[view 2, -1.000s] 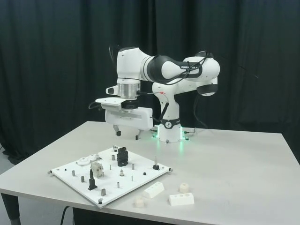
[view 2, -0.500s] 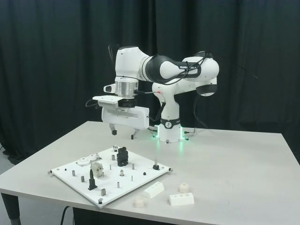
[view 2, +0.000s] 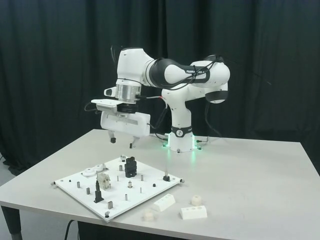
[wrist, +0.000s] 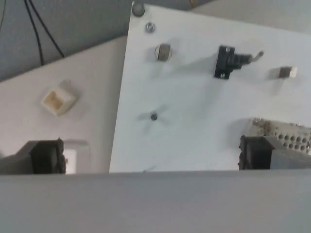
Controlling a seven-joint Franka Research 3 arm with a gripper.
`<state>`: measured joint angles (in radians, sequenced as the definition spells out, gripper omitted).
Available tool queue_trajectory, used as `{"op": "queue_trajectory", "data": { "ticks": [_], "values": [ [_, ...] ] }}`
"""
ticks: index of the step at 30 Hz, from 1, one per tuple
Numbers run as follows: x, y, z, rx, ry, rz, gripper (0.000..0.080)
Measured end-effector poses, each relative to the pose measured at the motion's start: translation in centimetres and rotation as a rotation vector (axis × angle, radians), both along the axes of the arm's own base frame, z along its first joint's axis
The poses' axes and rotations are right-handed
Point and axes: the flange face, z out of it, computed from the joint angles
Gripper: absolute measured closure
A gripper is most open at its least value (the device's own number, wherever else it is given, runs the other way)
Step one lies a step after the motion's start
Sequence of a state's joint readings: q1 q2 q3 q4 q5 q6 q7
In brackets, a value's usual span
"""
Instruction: Remove USB.
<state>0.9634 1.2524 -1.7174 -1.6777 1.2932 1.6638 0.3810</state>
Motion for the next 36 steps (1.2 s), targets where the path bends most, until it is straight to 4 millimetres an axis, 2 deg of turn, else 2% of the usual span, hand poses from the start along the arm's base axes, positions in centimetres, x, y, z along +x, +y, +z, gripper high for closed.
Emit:
{"op": "queue_trajectory", "data": {
  "ticks": [9,16,36],
  "values": [
    [1.9,-1.7,0.1,-0.006,-0.010,-0.043,0.0003],
    [2.9,-3.8,0.0,-0.015,-0.008,-0.089,0.0003],
    [3.4,-9.0,-3.2,0.040,0.074,-0.147,0.0003]
  ]
}}
